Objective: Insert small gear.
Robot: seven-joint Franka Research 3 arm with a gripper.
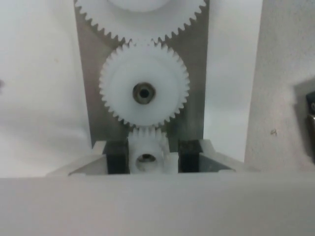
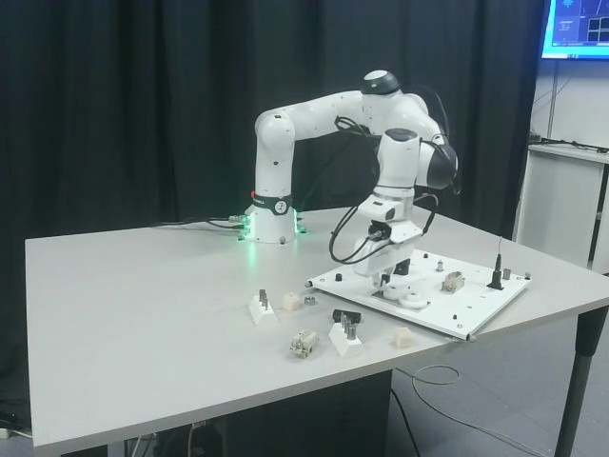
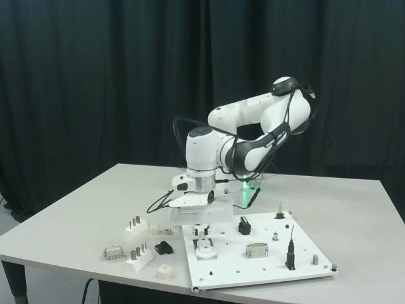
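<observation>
Small gear (image 1: 145, 156) lower centre of the wrist view, bore facing the camera, axis seemingly upright, held between black fingers (image 1: 116, 157) of gripper (image 1: 146, 158), teeth meshing the middle gear (image 1: 144, 84) above it.

The hand (image 1: 145, 162) grips the small gear (image 1: 146, 156) between two black fingers (image 1: 116, 156), one on each side. The gear's teeth touch those of a medium gear (image 1: 144, 84) seated on a dark peg (image 1: 143, 92). Beyond it, a large gear (image 1: 140, 17) meshes likewise, all over a grey plate (image 1: 192, 73).
</observation>
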